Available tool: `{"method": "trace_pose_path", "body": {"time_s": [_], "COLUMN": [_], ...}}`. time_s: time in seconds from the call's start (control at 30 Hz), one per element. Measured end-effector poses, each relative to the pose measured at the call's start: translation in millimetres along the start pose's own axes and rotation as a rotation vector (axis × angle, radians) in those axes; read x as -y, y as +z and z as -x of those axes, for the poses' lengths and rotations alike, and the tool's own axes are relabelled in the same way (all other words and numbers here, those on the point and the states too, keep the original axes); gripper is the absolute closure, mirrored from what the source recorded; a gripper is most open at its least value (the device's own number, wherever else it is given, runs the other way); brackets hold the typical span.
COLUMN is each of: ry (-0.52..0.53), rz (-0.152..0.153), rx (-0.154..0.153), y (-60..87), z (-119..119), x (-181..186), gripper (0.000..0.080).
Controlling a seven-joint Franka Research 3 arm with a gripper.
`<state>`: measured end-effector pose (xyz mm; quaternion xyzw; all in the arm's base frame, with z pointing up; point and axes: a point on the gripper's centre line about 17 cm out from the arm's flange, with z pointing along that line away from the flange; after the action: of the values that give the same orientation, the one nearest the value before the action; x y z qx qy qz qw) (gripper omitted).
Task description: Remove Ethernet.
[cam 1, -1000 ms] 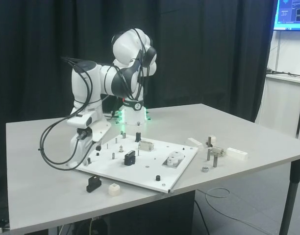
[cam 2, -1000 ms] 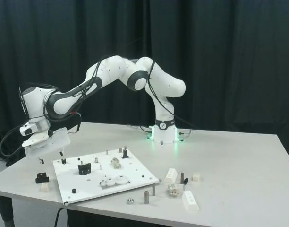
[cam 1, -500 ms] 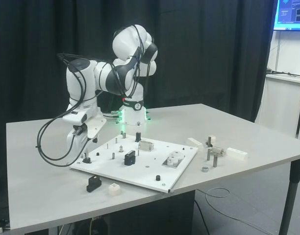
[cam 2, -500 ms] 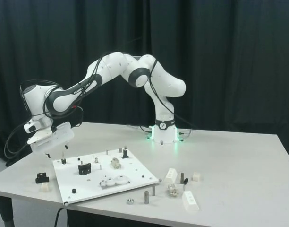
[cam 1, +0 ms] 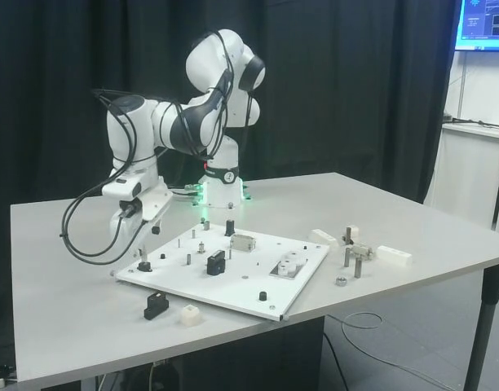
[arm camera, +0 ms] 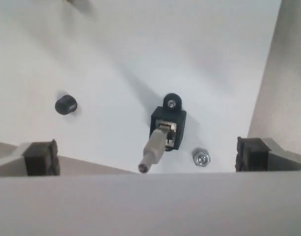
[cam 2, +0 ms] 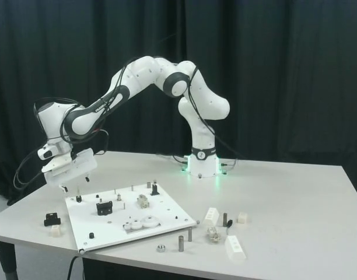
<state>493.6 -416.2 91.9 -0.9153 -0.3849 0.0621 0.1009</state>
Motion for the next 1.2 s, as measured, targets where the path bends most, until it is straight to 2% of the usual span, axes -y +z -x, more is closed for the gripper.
{"method": "trace_pose_path", "body": {"time_s": [0.27, 0.43, 0.6, 0.83, 1.2], "ry": [-0.010, -0.010, -0.011, -0.013, -0.008], "rz": [0.065, 0.113, 0.145, 0.168, 0.182], "rx": [-0.008, 0.000, 0.009, 0.016, 0.026], "y": [7.8, 11.8, 16.8, 25.1, 34.6], "z": [1.7, 1.9, 1.5, 0.8, 5.7], "x": [3.6, -2.0, -8.2, -12.5, -14.1], "gripper": [0.0003, 0.0003, 0.0003, 0.0003, 0.0003]}}
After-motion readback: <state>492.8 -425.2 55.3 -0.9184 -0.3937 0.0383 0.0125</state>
